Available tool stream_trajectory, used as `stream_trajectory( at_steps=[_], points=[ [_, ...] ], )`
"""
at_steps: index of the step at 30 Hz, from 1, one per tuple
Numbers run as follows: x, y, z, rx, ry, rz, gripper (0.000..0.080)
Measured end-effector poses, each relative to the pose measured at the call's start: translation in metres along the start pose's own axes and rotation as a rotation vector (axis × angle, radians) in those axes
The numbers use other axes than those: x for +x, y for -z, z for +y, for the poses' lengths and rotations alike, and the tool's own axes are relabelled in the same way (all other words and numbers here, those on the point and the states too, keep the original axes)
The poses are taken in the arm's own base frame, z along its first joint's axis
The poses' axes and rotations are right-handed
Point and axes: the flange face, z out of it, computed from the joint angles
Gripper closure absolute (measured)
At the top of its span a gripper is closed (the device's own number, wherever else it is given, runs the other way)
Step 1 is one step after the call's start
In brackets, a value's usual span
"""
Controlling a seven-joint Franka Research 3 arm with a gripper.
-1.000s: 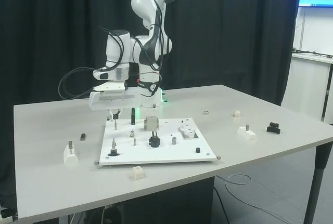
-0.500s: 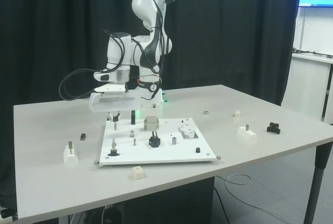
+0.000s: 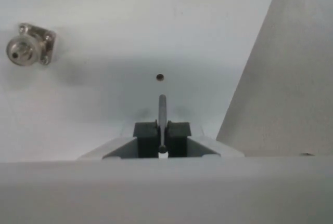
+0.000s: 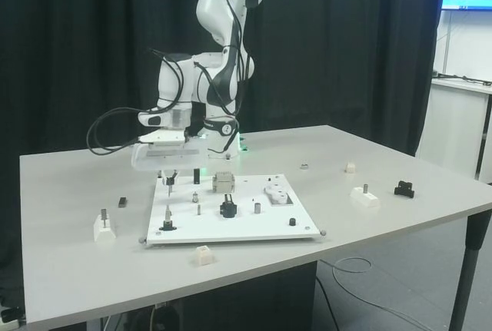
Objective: Insert round peg 1.
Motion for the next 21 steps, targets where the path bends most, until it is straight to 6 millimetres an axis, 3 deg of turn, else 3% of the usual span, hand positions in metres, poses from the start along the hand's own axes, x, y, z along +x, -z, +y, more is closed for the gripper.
stream_trajectory(
  at_steps=[21],
  points=[
    [0.008, -0.014, 0.000, -0.003, 0.002, -0.011, 0.0770]
  ],
)
